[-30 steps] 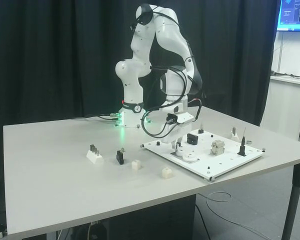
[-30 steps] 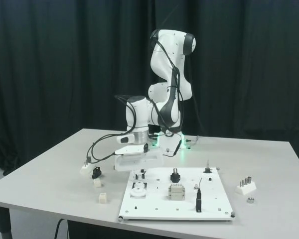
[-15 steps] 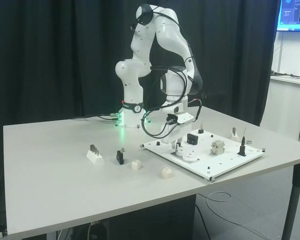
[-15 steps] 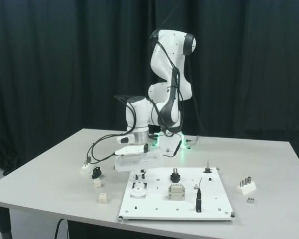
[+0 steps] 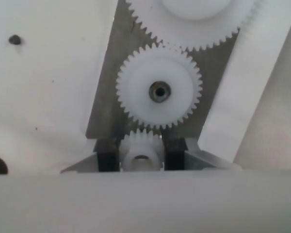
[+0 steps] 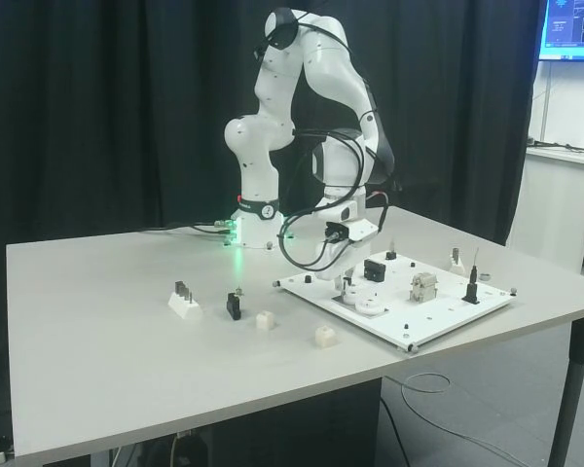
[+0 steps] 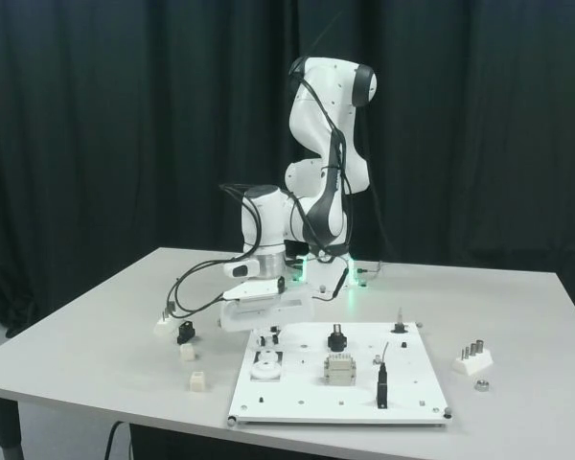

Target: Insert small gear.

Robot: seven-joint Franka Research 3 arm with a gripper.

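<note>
Closely — fingers [image 5: 141,154] gripping small gear [image 5: 141,148], no writing

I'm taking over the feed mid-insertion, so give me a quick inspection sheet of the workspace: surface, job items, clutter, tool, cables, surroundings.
Surface: grey table carrying a white assembly board.
Job's things: small gear held between the black fingers, its teeth next to the medium gear seated on its shaft; a large gear meshes beyond that.
Clutter: two small white blocks and, a black part and a white holder with pins off the board; another pin holder on the far side.
Tool: tool low over the board, shut on the small gear.
Cables: black cables loop off the wrist; one hangs below the table edge.
Surroundings: black curtain; a monitor beside it.
</note>
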